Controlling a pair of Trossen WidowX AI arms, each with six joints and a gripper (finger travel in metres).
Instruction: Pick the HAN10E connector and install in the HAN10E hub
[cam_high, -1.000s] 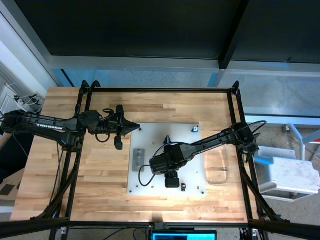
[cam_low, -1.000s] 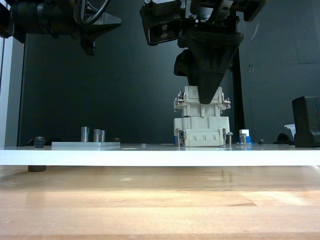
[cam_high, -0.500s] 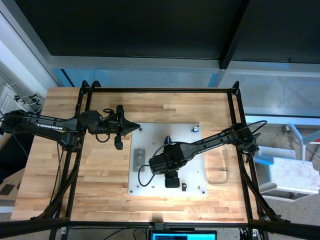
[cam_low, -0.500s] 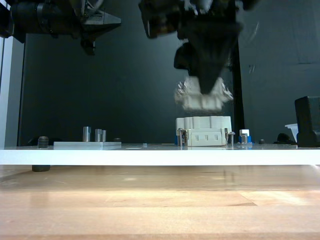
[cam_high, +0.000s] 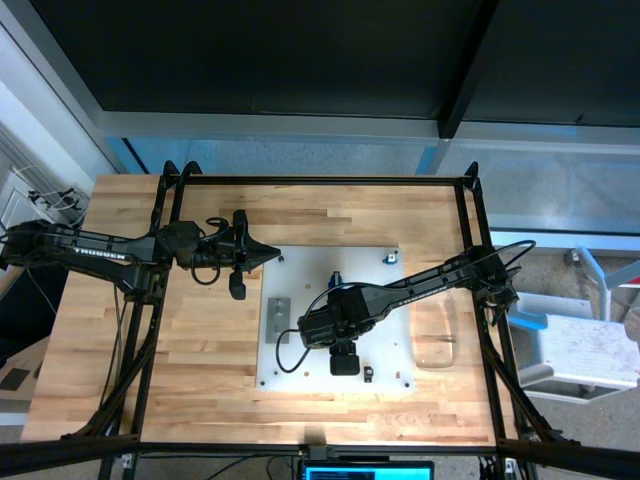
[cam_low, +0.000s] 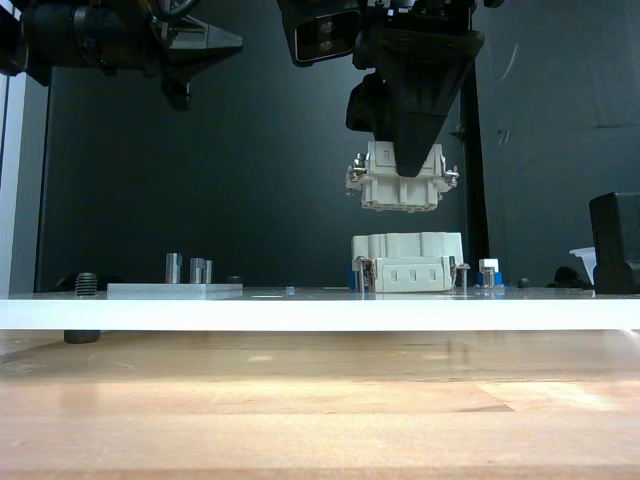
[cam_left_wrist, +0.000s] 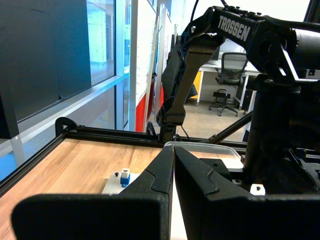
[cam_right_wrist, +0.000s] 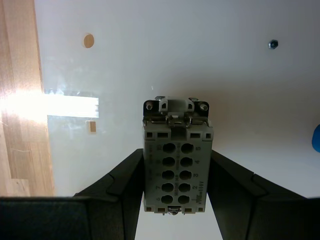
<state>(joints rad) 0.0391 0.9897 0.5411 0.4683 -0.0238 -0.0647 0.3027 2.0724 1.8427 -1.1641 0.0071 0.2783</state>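
Beige HAN10E connector (cam_right_wrist: 177, 150), ten dark holes in two columns, clamped in right gripper (cam_right_wrist: 177, 172), clear above HAN10E hub (cam_low: 407, 262); left gripper (cam_left_wrist: 173, 152) closed, high over table (cam_high: 200, 340)

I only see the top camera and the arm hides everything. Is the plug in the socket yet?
Observer: Not yet. In the low view the HAN10E connector hangs above the HAN10E hub, with a clear gap between them.
Operator: Is it held properly?
Observer: The right wrist view shows the right gripper shut on its two long sides.
Operator: And the other arm?
Observer: The left gripper is shut and empty, high above the white plate, at its left.
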